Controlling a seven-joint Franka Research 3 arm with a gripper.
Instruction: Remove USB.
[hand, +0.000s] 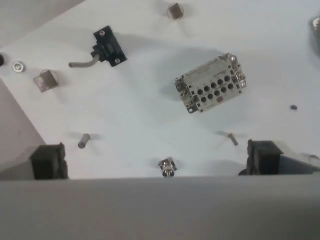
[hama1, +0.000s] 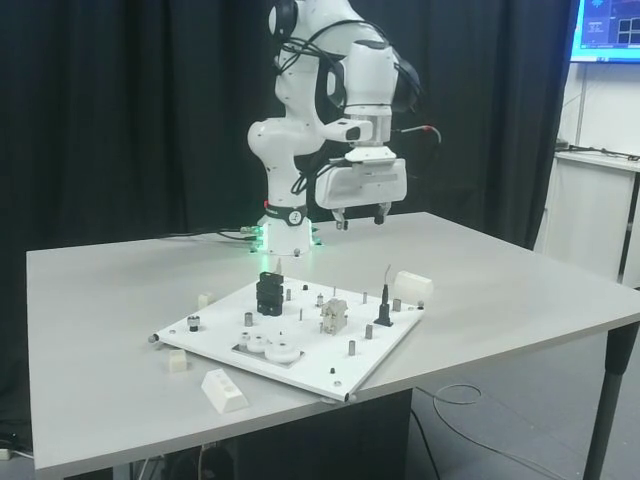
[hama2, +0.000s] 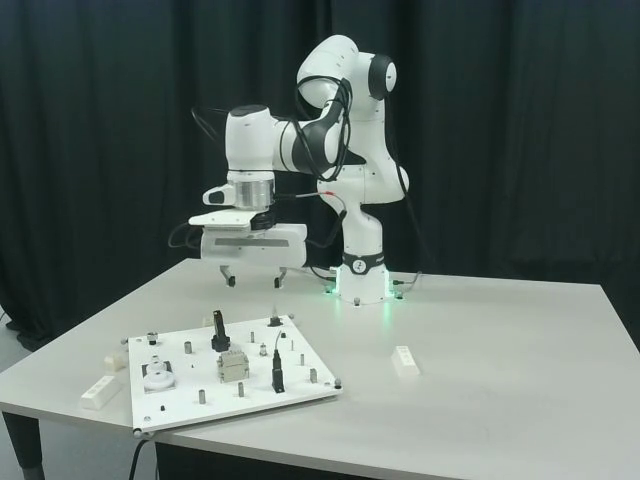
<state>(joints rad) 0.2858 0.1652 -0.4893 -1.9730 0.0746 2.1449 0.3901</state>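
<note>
Arm: the white Franka arm (hama2: 330, 150) is reaching out from its base at the back of the grey desk (hama2: 500, 380), with a green light glowing at the base.
End effector: the end effector (hama1: 358, 220) is hanging high above the white board (hama1: 300, 345), well apart from everything on it; its two black fingers (hand: 49, 161) are standing wide apart and gripping nothing.
USB: the USB plug (hand: 107, 46) is sitting in its black holder on the board, with a thin grey cable stub bending away from it; in the first room view it is standing upright (hama1: 383, 312) near the board's edge by the white block (hama1: 413, 286), and in the second room view it is showing as a small dark upright piece (hama2: 276, 375).
Multi-pin connector: a grey multi-pin connector (hand: 211, 84) is lying near the middle of the board, well apart from the USB plug; it is also showing in the room views (hama1: 333, 315) (hama2: 233, 367).
Other board parts: a round metal socket (hand: 167, 168), a short metal peg (hand: 83, 140) and a tall black fixture (hama1: 269, 293) are standing on the board.
Loose pieces: a white holed block (hama1: 224, 389) is lying on the desk just beside the board's near edge.
</note>
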